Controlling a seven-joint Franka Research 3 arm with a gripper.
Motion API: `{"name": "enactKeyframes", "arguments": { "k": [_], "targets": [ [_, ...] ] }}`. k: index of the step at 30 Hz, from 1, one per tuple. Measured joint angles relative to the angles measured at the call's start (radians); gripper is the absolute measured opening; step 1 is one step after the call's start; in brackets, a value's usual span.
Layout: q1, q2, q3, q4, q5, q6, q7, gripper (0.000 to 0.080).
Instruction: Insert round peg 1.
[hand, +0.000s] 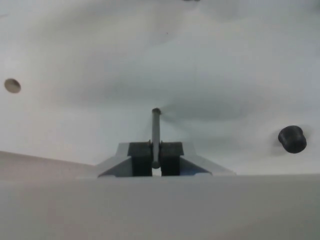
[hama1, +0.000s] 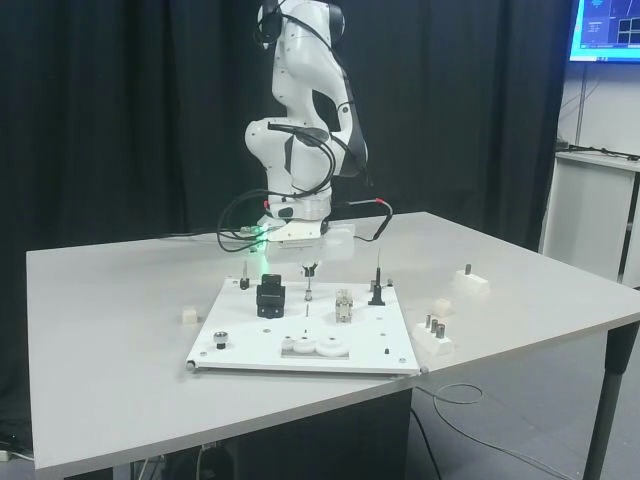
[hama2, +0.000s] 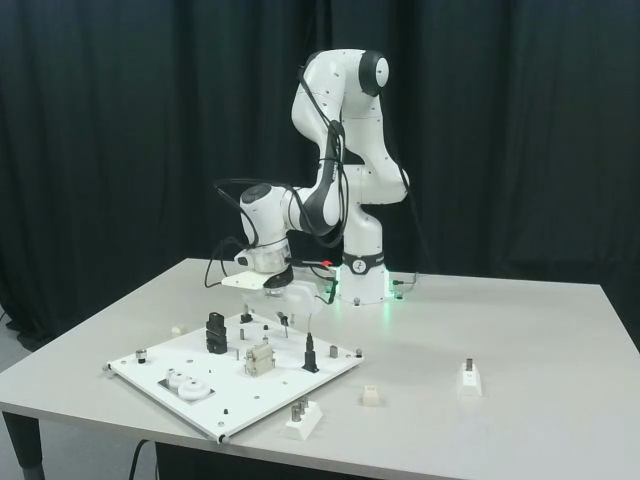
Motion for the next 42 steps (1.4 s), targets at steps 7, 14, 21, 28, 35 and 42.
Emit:
{"name": "enactKeyframes", "arguments": {
  "k": [7, 14, 21, 28, 35, 42],
  "targets": [
    [0.000, 0.000, -0.001, 0.000, 0.000, -0.001, 0.000, 0.0035],
    [0.000, 0.001, -0.001, 0.000, 0.000, 0.002, 0.000, 0.0035],
    [0.001, 0.012, 0.001, -0.001, 0.009, 0.029, 0.000, 0.0035],
    [0.004, 0.019, 0.001, 0.000, 0.020, 0.052, -0.007, 0.0035],
    [0.004, 0.018, -0.002, 0.001, 0.020, 0.043, -0.007, 0.0035],
    [0.004, 0.012, -0.006, 0.002, 0.020, 0.014, -0.007, 0.0035]
  ]
}}
